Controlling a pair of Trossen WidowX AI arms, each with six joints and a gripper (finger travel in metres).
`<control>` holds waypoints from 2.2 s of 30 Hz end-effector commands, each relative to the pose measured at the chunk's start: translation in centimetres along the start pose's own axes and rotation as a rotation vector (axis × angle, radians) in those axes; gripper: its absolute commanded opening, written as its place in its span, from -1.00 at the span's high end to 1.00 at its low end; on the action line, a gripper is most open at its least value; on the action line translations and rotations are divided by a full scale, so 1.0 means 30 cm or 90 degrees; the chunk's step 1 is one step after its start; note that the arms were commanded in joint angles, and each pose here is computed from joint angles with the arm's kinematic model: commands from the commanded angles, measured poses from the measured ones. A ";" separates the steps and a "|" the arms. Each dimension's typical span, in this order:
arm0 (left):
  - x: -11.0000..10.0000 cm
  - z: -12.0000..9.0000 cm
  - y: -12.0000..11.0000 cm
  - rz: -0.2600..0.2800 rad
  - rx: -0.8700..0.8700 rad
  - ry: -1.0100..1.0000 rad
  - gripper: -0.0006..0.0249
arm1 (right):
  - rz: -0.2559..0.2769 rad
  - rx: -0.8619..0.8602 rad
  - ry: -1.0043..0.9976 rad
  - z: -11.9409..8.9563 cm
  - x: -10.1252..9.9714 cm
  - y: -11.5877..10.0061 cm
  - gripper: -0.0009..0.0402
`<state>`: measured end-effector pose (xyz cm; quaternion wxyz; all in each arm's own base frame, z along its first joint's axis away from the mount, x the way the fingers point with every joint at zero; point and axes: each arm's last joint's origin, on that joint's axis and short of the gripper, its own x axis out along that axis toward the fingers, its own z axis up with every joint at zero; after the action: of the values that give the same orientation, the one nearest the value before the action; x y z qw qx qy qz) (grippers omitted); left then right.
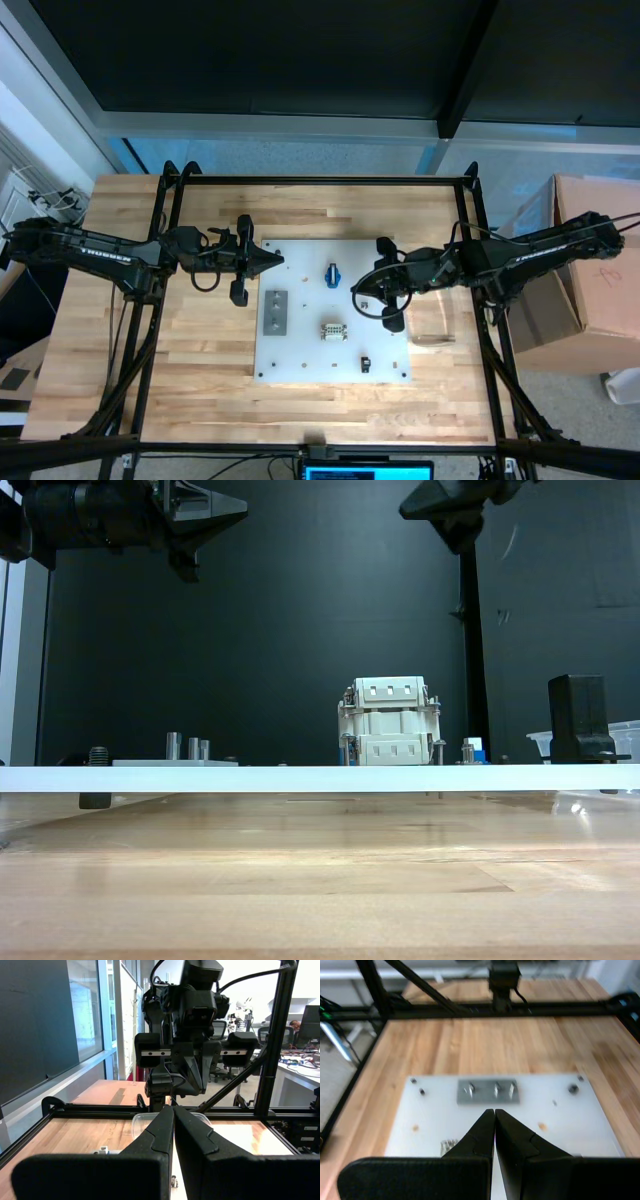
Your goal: Remove the HAN10E connector from the taskboard and place in the container
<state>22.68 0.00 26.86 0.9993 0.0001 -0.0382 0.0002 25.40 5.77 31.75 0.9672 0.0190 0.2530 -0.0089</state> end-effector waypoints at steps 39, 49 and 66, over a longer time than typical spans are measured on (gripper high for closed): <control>0.000 0.000 0.000 0.000 0.000 0.000 0.95 | -0.029 -0.046 0.487 0.146 0.335 0.183 -0.02; 0.000 0.000 0.000 0.000 0.000 0.000 0.95 | -0.040 -0.050 0.521 0.089 0.431 0.193 -0.36; 0.000 0.000 0.000 0.000 0.000 0.000 0.95 | -0.039 -0.068 0.542 0.006 0.548 0.203 -0.36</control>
<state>22.68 0.00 26.85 0.9993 0.0001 -0.0380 0.0000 40.00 11.72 24.31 0.7754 -0.0370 0.6301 -0.0161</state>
